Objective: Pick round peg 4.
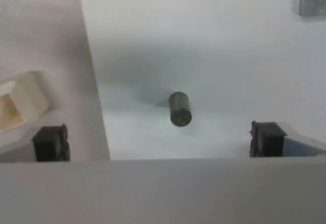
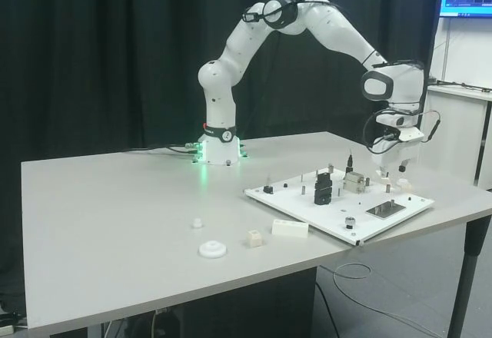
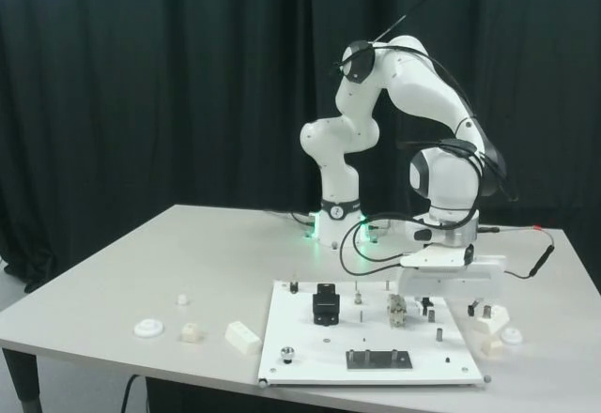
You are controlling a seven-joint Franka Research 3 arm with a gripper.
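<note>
We hover gripper over peg, fingers spread wide, nothing held. Peg stands upright on board, centred between fingers, ready for straight descent.

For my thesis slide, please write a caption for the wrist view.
Open gripper hovering above an upright round peg on the white board.
</note>
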